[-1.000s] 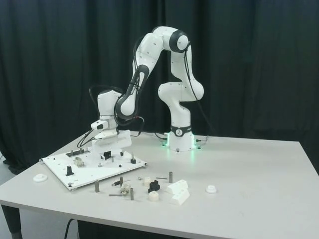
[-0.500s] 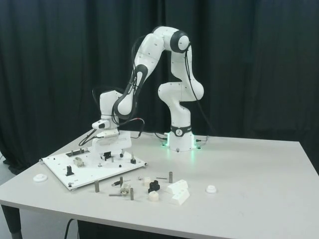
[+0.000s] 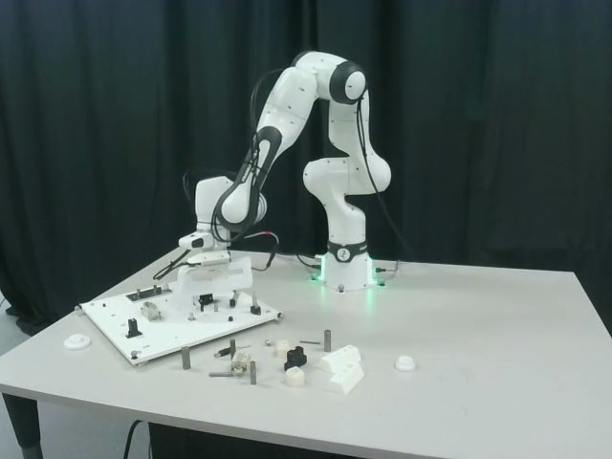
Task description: Remove square peg 2.
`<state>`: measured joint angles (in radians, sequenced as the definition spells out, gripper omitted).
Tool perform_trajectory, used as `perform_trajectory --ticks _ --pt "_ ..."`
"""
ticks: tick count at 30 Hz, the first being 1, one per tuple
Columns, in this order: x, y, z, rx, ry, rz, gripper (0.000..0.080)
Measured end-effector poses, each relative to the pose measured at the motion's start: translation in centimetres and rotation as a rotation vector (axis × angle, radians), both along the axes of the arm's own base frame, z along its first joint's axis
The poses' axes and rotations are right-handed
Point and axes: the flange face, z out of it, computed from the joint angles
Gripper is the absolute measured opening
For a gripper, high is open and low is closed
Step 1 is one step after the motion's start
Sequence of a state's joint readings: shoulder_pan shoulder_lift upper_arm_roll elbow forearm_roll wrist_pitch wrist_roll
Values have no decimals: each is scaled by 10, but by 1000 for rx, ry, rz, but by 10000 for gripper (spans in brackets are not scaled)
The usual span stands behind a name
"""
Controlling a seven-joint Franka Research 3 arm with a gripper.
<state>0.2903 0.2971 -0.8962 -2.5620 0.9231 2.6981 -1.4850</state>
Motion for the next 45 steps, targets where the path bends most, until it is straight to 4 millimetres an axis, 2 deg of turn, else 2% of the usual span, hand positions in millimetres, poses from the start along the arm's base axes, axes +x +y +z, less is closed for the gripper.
perform_trajectory --ticks 27,45 --pt "9 8 5 -46 26 50 800" --pt "4 11 2 -51 154 36 800"
